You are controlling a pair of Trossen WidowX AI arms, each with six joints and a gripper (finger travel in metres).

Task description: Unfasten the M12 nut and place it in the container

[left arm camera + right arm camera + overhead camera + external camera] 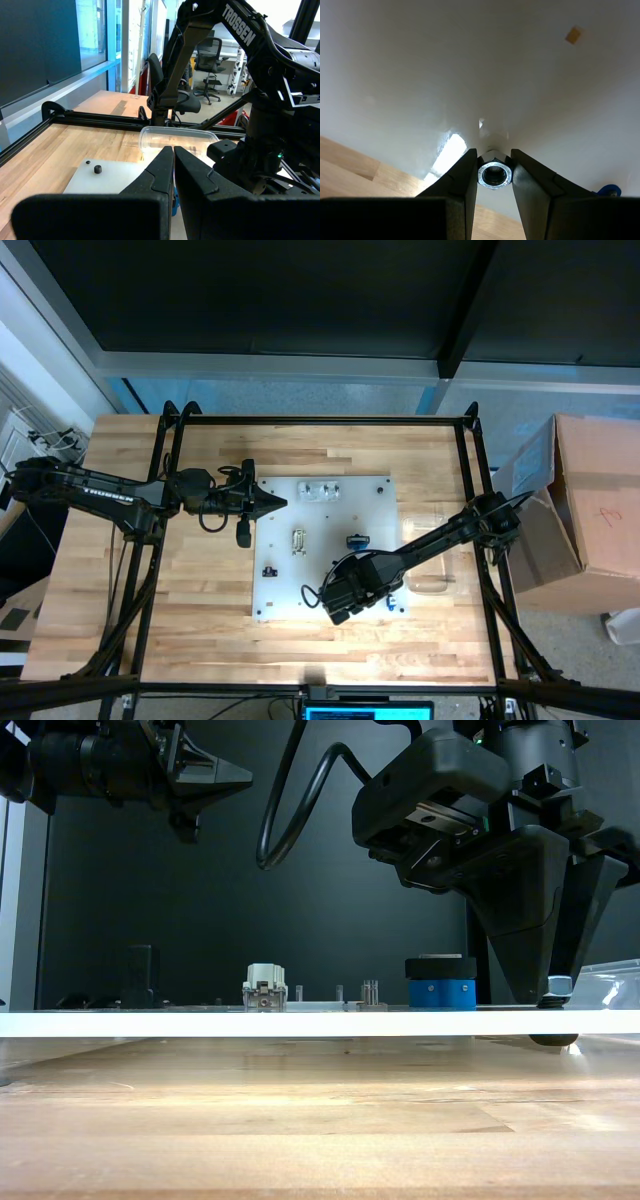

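The small silver nut [494, 175] sits between the right gripper's fingers [465, 175], which press on its two sides. In the low view the nut [557, 986] stands just above the white board [300, 1022] with a dark bit of stud under it, so it looks to be on its stud. My right gripper [555, 992] points straight down at the board's near right edge and is shut on the nut. The clear container [432, 558] lies right of the board and holds no nut. My left gripper [272, 503] hovers high over the board's far left, shut on nothing.
On the board stand a blue and black part [441, 982], a grey connector [265, 990], a silver post [370, 992] and a black block [140, 975]. A black frame [320, 421] rings the table. A cardboard box [585, 510] sits off the right side.
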